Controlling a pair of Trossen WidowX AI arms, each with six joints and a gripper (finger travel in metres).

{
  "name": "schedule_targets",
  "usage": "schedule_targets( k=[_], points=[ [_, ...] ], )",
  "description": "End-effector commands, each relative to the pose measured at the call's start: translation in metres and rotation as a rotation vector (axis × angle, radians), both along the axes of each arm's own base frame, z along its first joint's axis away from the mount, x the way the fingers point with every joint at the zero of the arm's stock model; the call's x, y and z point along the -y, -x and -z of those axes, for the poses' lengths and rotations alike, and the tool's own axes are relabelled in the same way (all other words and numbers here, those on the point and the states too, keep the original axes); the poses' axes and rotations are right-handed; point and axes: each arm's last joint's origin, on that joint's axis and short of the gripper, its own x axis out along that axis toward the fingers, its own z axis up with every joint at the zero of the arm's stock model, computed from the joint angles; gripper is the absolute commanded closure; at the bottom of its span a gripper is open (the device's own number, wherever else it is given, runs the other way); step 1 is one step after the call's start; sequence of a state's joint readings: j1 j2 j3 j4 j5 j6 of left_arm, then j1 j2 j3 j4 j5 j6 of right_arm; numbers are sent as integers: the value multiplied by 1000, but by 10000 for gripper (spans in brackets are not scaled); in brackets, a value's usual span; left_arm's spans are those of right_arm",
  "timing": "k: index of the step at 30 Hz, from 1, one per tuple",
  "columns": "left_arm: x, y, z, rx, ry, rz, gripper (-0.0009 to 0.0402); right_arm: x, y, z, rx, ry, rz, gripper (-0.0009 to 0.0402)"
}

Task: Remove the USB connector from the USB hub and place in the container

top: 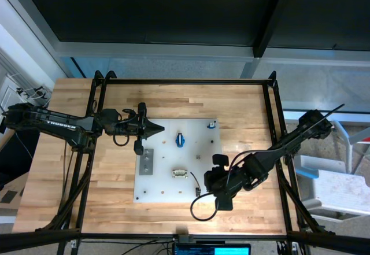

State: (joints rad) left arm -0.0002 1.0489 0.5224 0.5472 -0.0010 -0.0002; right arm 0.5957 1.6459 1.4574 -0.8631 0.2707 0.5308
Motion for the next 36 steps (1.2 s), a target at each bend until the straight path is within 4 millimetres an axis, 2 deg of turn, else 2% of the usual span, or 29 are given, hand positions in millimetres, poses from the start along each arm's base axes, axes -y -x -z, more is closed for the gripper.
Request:
schedule_targets(
  k=[1, 5, 16, 36],
  points=[
    [0, 0, 0, 0, 0, 0, 392, -4, -6, 8, -1, 7, 23, 204],
    [0, 0, 0, 0, 0, 0, 392, -8, -12, 17, -3, 17, 30, 187],
    [0, 0, 0, 0, 0, 0, 392, -18, -29, 42, 5, 47, 30, 189],
    [0, 0, 0, 1, 0, 0, 392, -16, -38, 62, -13, 49, 47, 190]
  ],
)
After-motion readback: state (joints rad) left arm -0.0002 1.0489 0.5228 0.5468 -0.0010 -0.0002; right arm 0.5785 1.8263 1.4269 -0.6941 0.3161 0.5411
